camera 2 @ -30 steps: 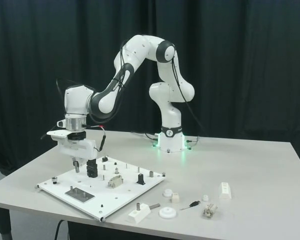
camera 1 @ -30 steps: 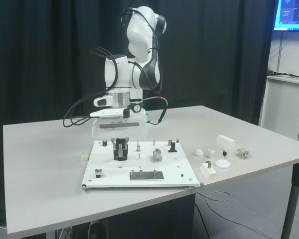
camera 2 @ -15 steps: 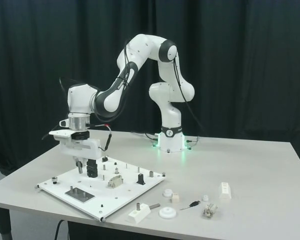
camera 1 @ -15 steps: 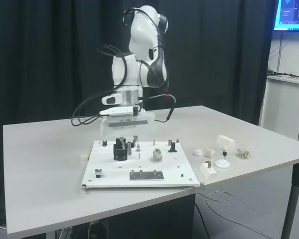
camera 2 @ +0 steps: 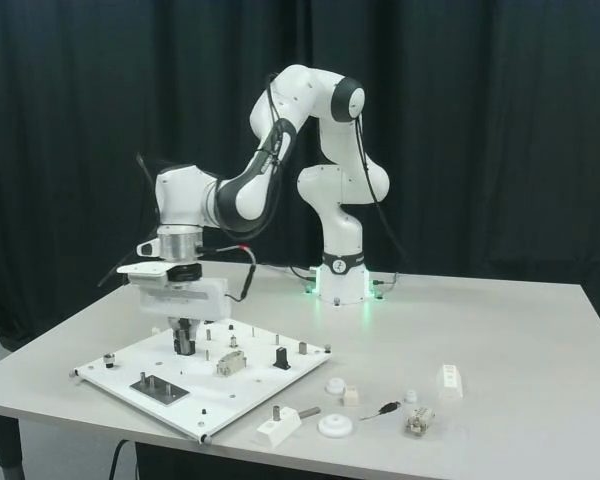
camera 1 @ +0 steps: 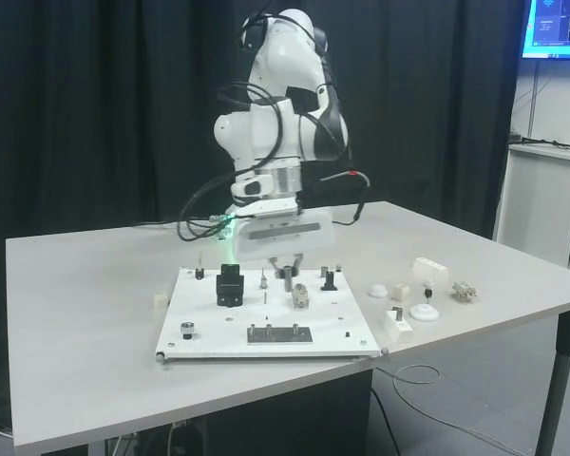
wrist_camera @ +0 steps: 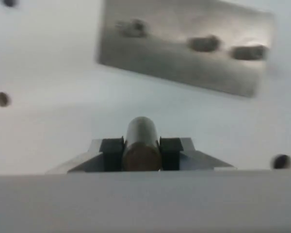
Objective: Place round peg 4.
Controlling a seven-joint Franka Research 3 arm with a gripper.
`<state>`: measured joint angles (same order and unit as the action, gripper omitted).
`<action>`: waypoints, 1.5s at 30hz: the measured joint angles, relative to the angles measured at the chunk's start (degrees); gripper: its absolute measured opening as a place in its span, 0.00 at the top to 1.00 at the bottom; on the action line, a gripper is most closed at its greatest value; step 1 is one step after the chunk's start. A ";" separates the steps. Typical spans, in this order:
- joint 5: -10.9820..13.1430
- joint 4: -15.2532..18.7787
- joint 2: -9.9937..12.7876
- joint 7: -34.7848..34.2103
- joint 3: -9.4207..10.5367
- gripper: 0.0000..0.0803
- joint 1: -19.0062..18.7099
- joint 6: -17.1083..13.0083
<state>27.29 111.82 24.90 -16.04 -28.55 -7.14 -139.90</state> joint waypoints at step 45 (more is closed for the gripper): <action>-0.05 -7.19 7.50 -22.29 0.48 0.81 -15.29 -6.51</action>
